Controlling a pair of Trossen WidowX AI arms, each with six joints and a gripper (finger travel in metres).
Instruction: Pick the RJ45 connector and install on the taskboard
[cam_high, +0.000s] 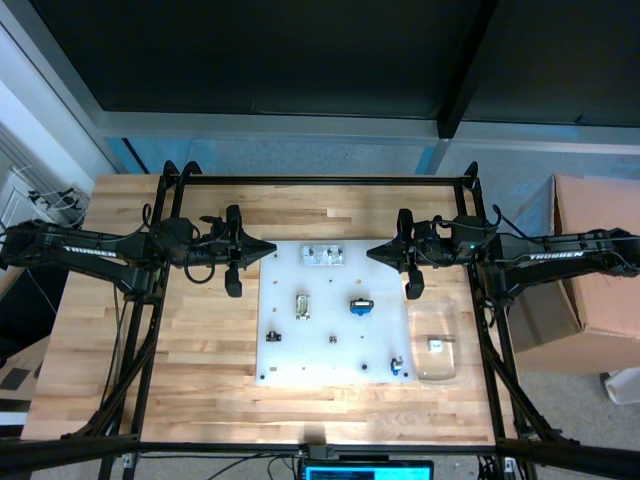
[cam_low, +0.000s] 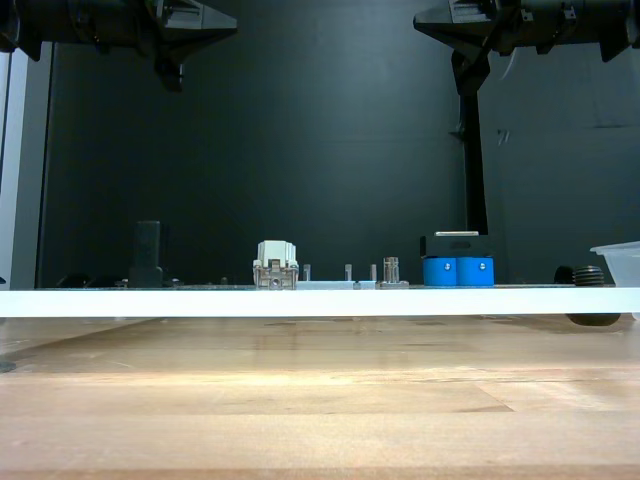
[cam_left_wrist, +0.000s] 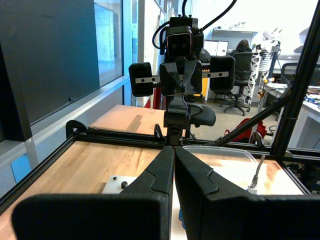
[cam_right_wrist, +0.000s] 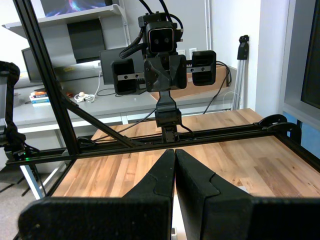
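The small blue jack (cam_high: 397, 367) sits at the white board's (cam_high: 290, 370) near right corner, with a pale grey piece on top of it. In the left wrist view the connector (cam_left_wrist: 253, 184) stands upright beside the clear tray (cam_left_wrist: 225, 152), a short grey cable rising from it. It looks seated in the jack; how deep I cannot tell. The white block (cam_high: 435, 346) lies in the clear tray (cam_high: 438, 375) with no cable on it. My left gripper (cam_high: 272, 252) hangs shut and empty above the board's far left edge. My right gripper (cam_high: 370, 254) hangs shut and empty above its far right part.
The board carries a white connector block (cam_low: 276, 268), a blue part (cam_high: 361, 305) and a metal fitting (cam_high: 323, 257). A cardboard box (cam_high: 590, 270) stands off the table's right edge. Black frame rails (cam_high: 320, 181) run along the table's far and side edges.
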